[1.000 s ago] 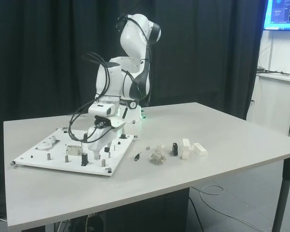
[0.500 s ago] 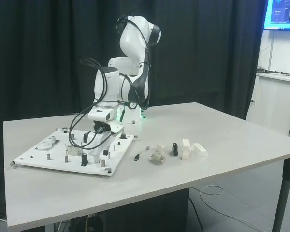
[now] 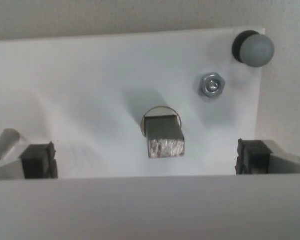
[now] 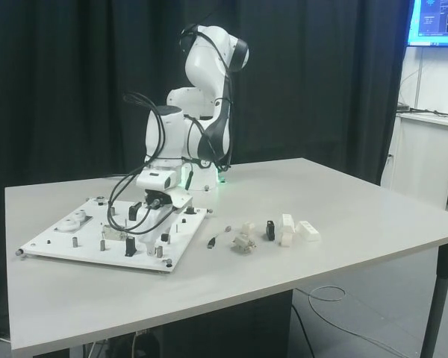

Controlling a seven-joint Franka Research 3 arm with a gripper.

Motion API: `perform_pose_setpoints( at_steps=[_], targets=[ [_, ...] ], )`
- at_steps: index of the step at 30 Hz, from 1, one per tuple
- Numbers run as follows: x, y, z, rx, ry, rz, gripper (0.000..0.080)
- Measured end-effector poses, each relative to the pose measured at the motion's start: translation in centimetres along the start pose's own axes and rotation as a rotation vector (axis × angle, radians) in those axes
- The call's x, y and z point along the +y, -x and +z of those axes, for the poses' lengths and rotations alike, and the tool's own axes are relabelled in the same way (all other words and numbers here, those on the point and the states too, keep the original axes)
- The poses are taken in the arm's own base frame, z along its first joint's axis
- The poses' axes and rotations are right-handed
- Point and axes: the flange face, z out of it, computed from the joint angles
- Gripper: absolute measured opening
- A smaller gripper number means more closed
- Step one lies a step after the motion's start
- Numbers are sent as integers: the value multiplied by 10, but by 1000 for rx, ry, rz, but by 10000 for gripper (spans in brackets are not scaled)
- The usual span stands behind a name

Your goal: Remove square peg 4.

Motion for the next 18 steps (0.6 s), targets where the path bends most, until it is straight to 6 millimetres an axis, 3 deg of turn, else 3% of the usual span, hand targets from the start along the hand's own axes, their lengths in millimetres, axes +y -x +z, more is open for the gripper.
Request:
perform_pose_setpoints(
  at_steps=[18],
  targets=[
    [2, 2, 7, 7, -14, 9, 800]
  ],
)
